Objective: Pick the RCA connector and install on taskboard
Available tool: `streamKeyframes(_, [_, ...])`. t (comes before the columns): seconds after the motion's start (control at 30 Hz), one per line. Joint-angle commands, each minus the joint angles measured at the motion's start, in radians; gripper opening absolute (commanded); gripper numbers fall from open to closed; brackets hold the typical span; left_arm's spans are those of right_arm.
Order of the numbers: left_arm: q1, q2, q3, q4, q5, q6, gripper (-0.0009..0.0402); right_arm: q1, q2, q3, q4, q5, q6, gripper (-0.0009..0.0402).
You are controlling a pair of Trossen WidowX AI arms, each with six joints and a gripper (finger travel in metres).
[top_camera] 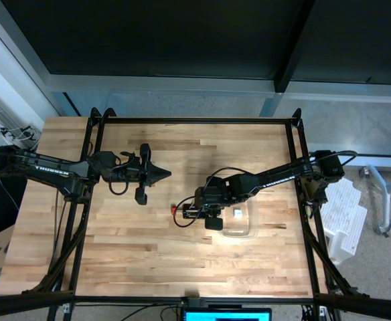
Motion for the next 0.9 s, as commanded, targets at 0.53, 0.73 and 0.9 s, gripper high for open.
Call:
streamKeyframes(0.53, [0.000, 0.000, 0.000, 0.000, 0.000, 0.000, 0.0000, 0.000, -0.047, 0.015, -0.008, 0.002, 0.009, 0.0131])
streamKeyframes(0.73, [0.000, 0.000, 0.000, 0.000, 0.000, 0.000, 0.0000, 0.002, -0.094, 0.015, -0.064, 0.002, 0.009, 0.0163])
streamKeyframes(0.9, [0.000, 0.000, 0.000, 0.000, 0.000, 0.000, 0.0000, 0.003, -0.131, 0.015, -0.103, 0.001, 0.008, 0.0170])
